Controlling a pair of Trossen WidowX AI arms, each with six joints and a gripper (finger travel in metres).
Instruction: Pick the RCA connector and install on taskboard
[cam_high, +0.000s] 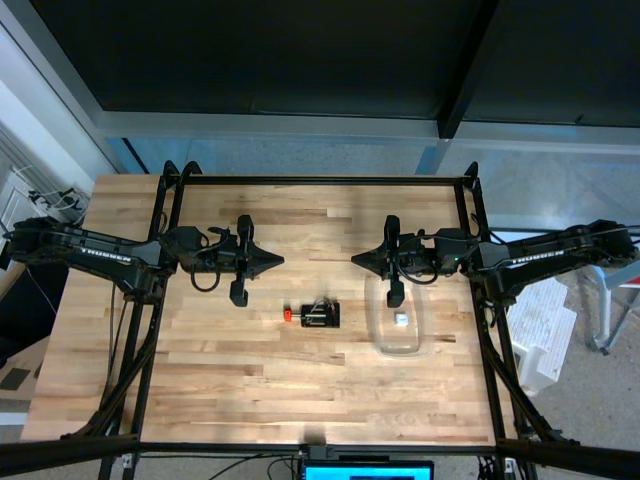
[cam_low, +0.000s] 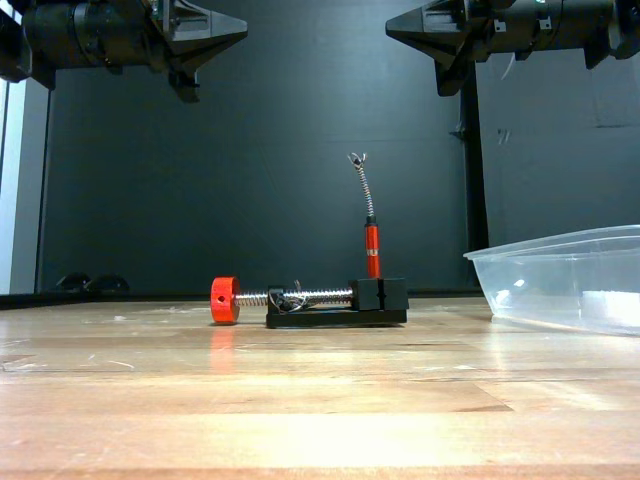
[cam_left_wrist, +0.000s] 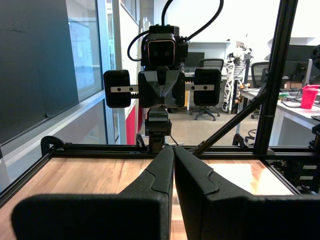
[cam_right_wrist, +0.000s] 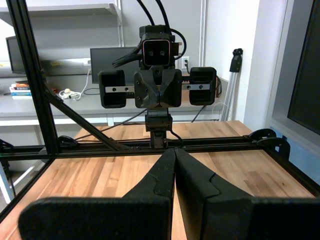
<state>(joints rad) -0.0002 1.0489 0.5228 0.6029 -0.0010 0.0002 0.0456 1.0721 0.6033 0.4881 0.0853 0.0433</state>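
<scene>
left gripper (cam_high: 280, 260): up in the air over the left half of the bench (cam_high: 250, 400), tip aimed at the right edge. Its fingers (cam_left_wrist: 155, 180) are squeezed together on nothing.
right gripper (cam_high: 355, 260): up in the air over the right half, tip aimed at the left edge. Its fingers (cam_right_wrist: 160, 182) are pressed together too, with nothing between them.
taskboard (cam_high: 320, 315): lies near the middle of the bench, closer to the near edge than both grippers.
long side: runs from left edge to right edge. The red knob (cam_high: 287, 315) is at the end facing the left edge.
low view only: a thin spring (cam_low: 366, 195) stands up from the block's right end, bending a little.
high view only: a white cube (cam_high: 401, 319) sits inside the clear tray (cam_high: 398, 350). The tray is near the taskboard on the right-edge side, not touching it.
RCA connector: I cannot tell where it is.
bench top: light wood planks with a black frame (cam_high: 320, 181) around them.
room: a dark wall past the far edge. The wrist views show desks, chairs and a screen.
</scene>
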